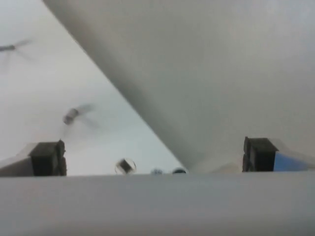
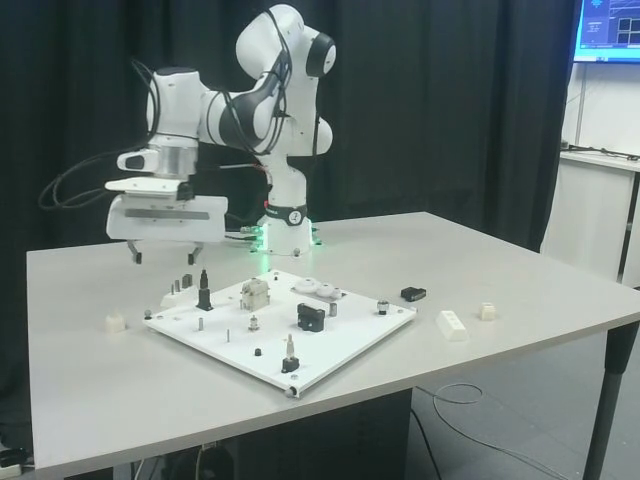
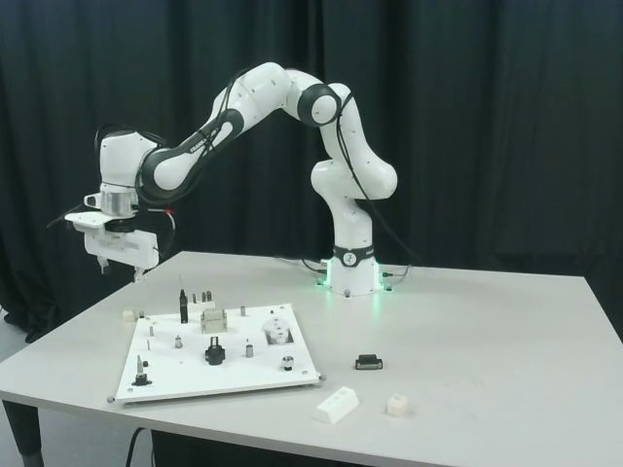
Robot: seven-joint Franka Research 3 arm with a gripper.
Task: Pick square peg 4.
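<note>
I can't single out square peg 4 among the small parts on the white board (image 2: 330,350); presumably it stands there, mid-worktop. My end effector (image 2: 165,257) hangs high over the board's far corner, fingers apart and empty. Risks: I drop onto the wrong peg, or clip the tall black post (image 2: 204,290) nearby.

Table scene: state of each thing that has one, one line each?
gripper: open, empty, held above the board's far corner.
white board: flat on the grey table, parts standing on it.
white block: lying on the table, off the board.
small white cube: resting beside that block.
</note>
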